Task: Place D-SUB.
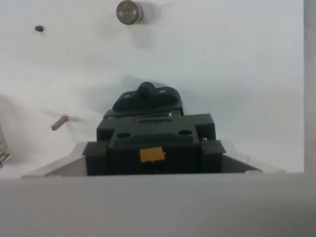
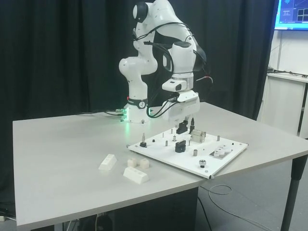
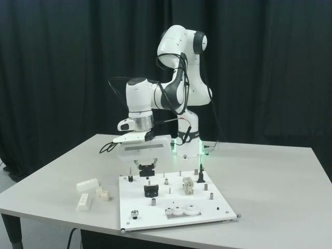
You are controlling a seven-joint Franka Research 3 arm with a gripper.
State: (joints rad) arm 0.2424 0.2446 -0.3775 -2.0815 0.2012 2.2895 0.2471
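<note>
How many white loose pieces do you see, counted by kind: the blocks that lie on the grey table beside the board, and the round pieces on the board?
long white blocks: 2
small white blocks: 2
white gears: 3
Total: 7

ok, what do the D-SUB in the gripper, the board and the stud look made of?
D-SUB: looks like matte black plastic, moulded edges, no glare.
Board: white, smooth, faint sheen; painted metal or plastic, can't tell.
Stud: probably bare metal, grey with a bright highlight on top.
</note>
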